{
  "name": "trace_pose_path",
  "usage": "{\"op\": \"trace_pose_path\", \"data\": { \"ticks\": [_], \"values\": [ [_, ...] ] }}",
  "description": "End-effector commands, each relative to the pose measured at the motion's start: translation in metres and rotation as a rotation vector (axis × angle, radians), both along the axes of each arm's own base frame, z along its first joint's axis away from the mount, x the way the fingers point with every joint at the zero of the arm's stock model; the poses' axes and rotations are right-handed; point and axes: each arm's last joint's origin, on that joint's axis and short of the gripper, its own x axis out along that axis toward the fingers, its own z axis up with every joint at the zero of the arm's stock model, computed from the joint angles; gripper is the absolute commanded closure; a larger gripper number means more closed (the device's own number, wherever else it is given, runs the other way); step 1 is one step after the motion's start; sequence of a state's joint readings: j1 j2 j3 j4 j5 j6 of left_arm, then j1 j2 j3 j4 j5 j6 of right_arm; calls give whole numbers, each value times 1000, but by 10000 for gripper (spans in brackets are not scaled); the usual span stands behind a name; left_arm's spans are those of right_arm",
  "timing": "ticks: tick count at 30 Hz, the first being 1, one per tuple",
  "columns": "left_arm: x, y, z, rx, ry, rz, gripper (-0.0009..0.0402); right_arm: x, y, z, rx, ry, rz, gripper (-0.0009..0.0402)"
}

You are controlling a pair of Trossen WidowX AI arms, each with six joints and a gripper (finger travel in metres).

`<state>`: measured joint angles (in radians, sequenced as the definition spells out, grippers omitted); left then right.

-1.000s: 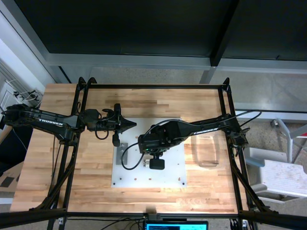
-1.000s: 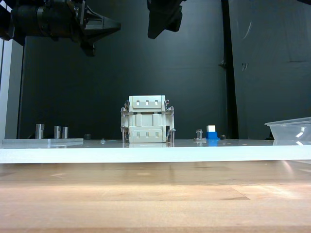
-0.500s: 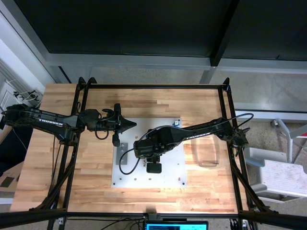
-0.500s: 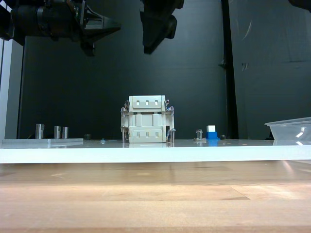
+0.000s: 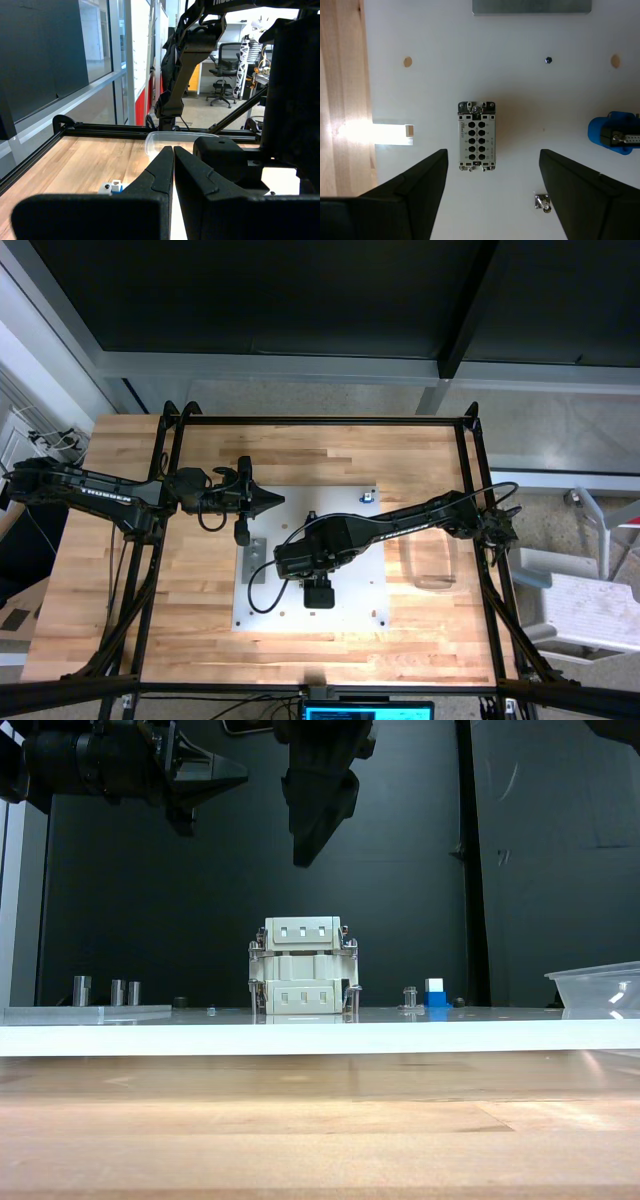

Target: Remove the HAN10-E connector and place it in the container

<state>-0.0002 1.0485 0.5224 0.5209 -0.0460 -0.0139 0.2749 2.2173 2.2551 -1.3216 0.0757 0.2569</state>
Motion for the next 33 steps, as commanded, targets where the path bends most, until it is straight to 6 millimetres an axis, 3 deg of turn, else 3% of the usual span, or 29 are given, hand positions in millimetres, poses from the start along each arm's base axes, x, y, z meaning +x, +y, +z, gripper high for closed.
{"op": "trace_pose_path", "data": {
  "ticks": [1, 33],
  "values": [
    [0, 0, 0, 0, 0, 0, 393, 3, 2, -6, -3, 9, 2, 115],
    [0, 0, 0, 0, 0, 0, 393, 22, 11, -61, 4, 85, 15, 112]
  ]
}}
